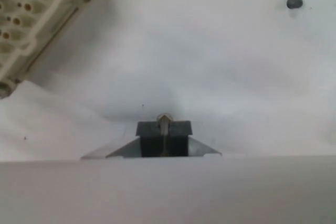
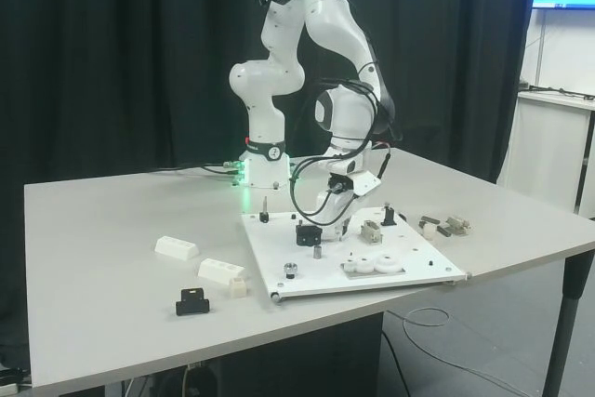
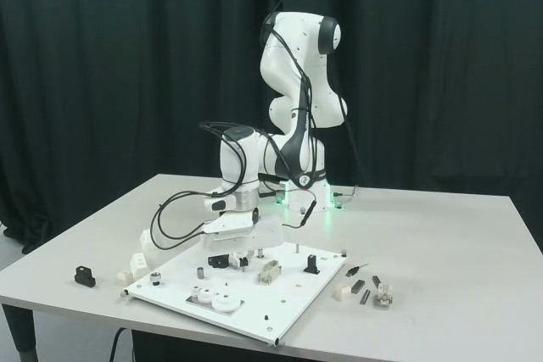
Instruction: Remove square peg 1.
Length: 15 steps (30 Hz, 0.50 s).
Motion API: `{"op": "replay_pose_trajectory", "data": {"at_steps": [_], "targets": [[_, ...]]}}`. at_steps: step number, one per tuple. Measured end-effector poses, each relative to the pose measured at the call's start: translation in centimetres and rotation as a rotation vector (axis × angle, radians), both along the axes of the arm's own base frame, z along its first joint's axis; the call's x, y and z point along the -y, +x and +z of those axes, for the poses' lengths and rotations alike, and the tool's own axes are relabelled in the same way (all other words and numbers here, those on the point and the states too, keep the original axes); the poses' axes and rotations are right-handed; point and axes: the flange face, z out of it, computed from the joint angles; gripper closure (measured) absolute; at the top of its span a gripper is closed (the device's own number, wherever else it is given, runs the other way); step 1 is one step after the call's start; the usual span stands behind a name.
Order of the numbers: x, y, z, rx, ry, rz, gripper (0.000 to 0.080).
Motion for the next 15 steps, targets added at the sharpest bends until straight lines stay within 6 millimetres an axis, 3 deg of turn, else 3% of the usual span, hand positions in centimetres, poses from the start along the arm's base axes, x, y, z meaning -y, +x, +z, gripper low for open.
{"op": "replay_pose_trajectory", "data": {"at_steps": [15], "targets": [[0.04, -0.01, 0.02, 0.003, -0.003, -0.094, 0.0779]]}}
